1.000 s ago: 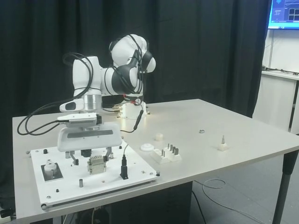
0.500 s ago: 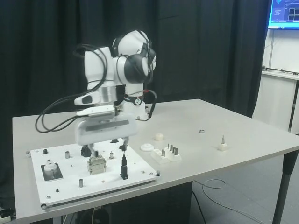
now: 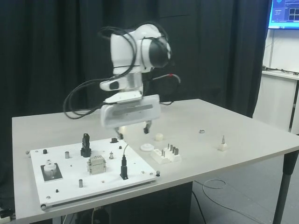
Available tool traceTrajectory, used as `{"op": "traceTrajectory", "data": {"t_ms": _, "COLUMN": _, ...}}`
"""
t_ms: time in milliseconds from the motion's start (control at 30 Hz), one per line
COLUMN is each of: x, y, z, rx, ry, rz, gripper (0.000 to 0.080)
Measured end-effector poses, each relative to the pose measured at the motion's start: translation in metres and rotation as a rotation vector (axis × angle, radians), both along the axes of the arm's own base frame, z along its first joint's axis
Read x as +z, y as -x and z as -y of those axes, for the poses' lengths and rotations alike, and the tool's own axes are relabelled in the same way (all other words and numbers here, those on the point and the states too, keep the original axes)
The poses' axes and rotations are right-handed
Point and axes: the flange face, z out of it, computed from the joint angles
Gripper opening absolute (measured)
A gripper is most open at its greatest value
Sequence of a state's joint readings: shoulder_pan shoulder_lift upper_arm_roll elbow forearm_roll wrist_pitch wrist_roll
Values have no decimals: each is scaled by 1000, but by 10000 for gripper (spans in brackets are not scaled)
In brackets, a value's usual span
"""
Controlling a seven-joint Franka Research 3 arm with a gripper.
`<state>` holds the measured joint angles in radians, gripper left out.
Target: Pick square peg 3.
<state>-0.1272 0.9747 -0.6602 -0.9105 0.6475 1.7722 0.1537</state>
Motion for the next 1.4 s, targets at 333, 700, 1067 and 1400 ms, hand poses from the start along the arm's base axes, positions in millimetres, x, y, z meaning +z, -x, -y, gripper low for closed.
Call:
{"op": "traceTrajectory", "data": {"t_ms": 333, "x": -4, "y": -18, "z": -67, "rx": -9, "ry": -25, "rz": -84, "gripper": 800}}
{"op": "traceTrajectory", "data": {"t_ms": 700, "x": -23, "y": -29, "z": -140, "rx": -13, "ry": -26, "rz": -186, "gripper": 800}}
{"op": "traceTrajectory", "data": {"t_ms": 1067, "x": -50, "y": -28, "z": -191, "rx": -37, "ry": 22, "rz": -301, "gripper": 800}}
{"op": "traceTrajectory", "data": {"t_ms": 1400, "x": -75, "y": -25, "z": -221, "rx": -40, "ry": 75, "rz": -378, "gripper": 800}}
